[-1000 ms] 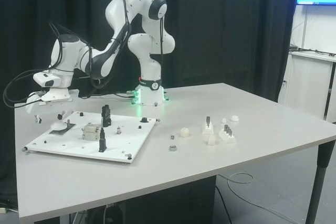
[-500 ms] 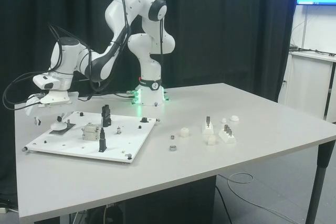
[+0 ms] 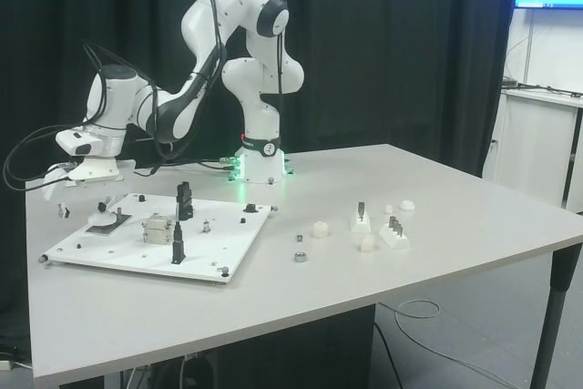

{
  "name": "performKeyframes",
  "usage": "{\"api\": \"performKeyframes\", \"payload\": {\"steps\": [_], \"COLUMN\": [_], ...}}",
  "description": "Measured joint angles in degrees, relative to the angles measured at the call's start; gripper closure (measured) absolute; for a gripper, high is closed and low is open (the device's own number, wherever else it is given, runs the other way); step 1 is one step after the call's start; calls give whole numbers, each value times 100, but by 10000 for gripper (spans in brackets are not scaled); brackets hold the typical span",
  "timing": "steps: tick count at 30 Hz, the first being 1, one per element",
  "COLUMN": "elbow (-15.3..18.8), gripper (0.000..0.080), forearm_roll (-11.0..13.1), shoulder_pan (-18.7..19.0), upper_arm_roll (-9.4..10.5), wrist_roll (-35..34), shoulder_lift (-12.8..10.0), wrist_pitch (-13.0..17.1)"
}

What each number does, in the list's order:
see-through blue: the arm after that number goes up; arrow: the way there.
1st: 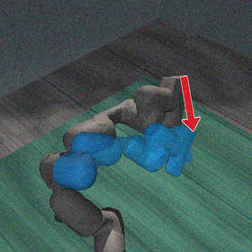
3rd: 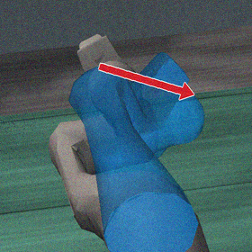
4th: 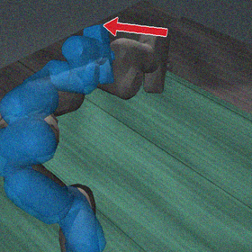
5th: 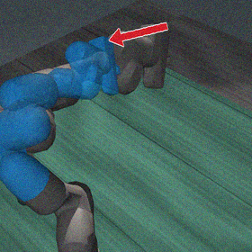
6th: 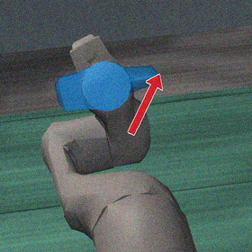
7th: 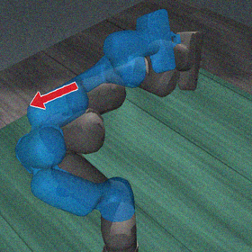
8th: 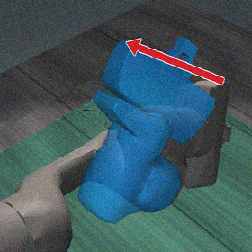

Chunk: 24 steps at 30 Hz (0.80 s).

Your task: Insert large gear.

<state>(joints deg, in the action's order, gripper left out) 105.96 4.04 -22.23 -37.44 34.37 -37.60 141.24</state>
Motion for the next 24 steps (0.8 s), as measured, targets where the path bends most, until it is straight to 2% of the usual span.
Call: {"api": "performKeyframes", "payload": {"steps": [24], "elbow": [-121], "gripper": [3], "forearm_roll": [136], "shoulder_pan": [-79], "upper_arm_roll": [139], "wrist_roll": [-93], "shoulder_lift": [-21], "wrist_pitch": [118]}}
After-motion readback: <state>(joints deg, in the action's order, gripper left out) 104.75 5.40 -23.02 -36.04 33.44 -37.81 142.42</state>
